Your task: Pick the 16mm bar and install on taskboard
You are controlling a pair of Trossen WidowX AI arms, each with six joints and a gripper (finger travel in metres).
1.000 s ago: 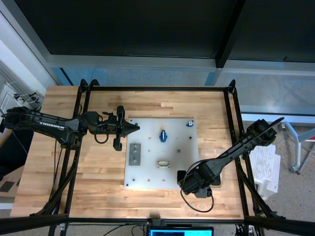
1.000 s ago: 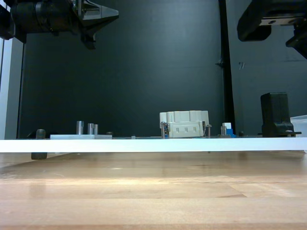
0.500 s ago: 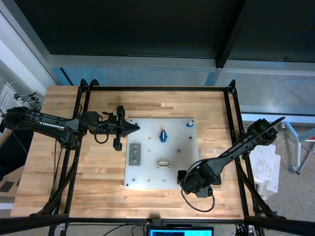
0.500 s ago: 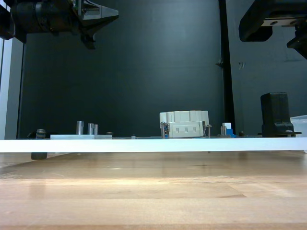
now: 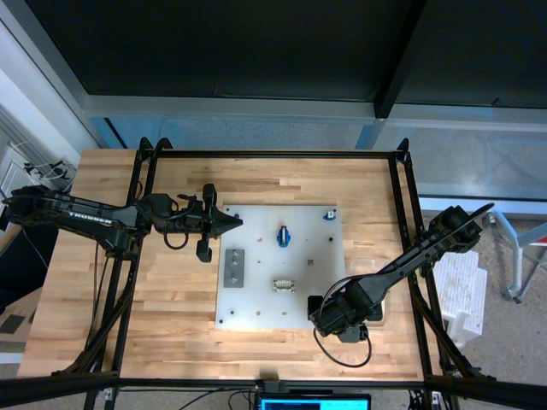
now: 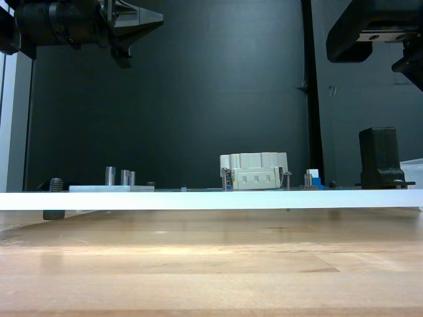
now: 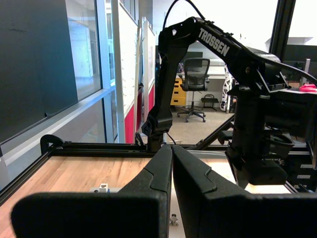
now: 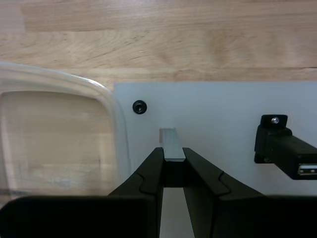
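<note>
My right gripper point(image 8: 172, 152) is shut on the 16mm bar point(image 8: 172, 141), a small grey metal piece sticking out past the fingertips. It hangs above the white taskboard point(image 8: 223, 106), close to the board's edge beside the clear tray point(image 8: 59, 129). From above, the right gripper point(image 5: 327, 314) is over the near right corner of the taskboard point(image 5: 256, 286). My left gripper point(image 5: 232, 222) is shut and empty, held high at the board's far left edge; in its wrist view the left gripper point(image 7: 172, 148) shows both fingers pressed together.
The board carries a grey metal block point(image 5: 233, 267), a blue knob point(image 5: 284, 236), a white connector point(image 5: 284, 285) and a black connector point(image 8: 285, 148) near the right gripper. A black screw point(image 8: 139, 106) sits by the tray. Black frame rails border the wooden table.
The right gripper has shifted only slightly over the board's near right corner, still holding the bar. The left arm has not moved.
</note>
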